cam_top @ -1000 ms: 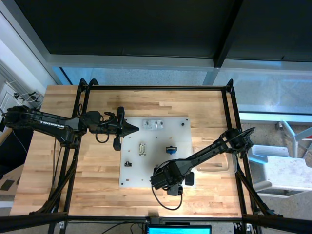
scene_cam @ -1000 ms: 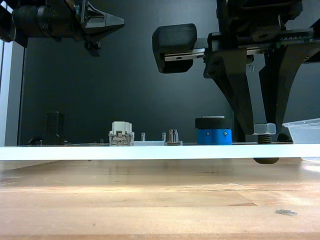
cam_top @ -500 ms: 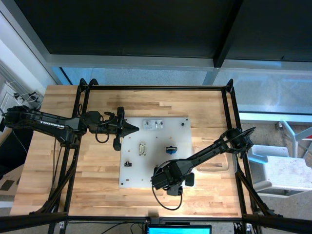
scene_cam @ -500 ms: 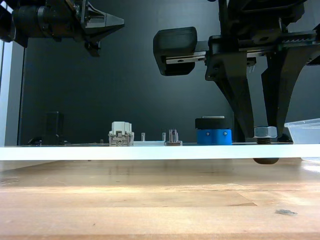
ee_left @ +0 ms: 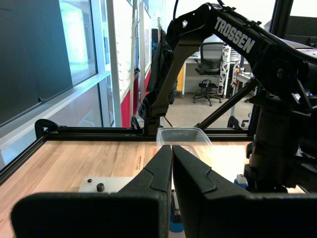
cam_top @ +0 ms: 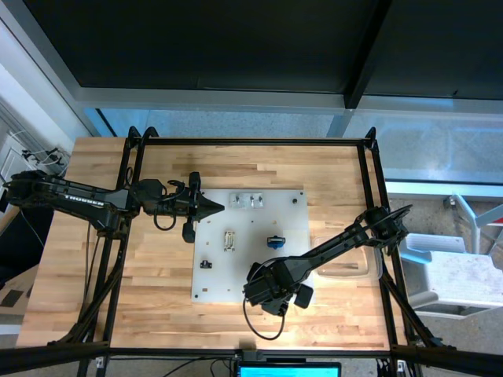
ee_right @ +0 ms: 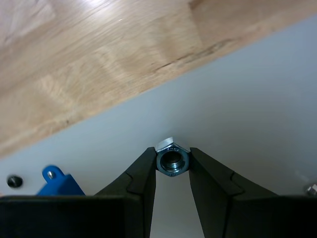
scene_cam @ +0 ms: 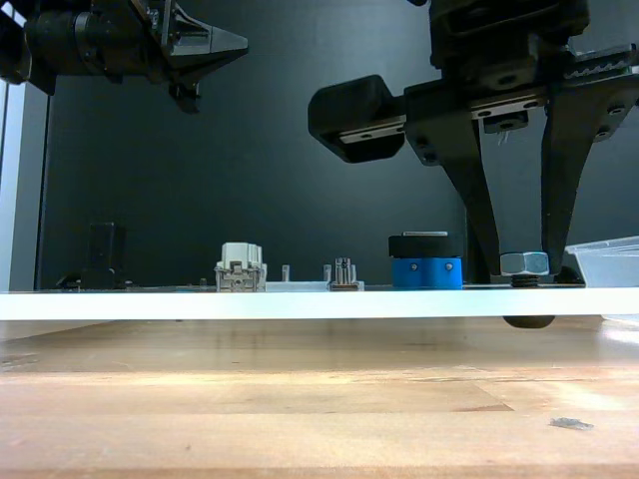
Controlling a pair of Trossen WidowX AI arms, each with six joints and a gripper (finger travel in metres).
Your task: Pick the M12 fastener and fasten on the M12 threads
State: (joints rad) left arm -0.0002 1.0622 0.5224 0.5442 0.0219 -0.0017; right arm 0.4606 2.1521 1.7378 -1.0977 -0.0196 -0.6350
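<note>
right tool clamps nut on stud | left tool closed over white board edge | wood table, windows beyond

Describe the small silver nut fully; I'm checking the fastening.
The small silver hexagonal metal nut, threaded hole facing the wrist camera, sits level atop the short black ribbed stud on the white board. The right gripper is shut on its sides. The left gripper is shut, raised over the board's far left edge.
</note>
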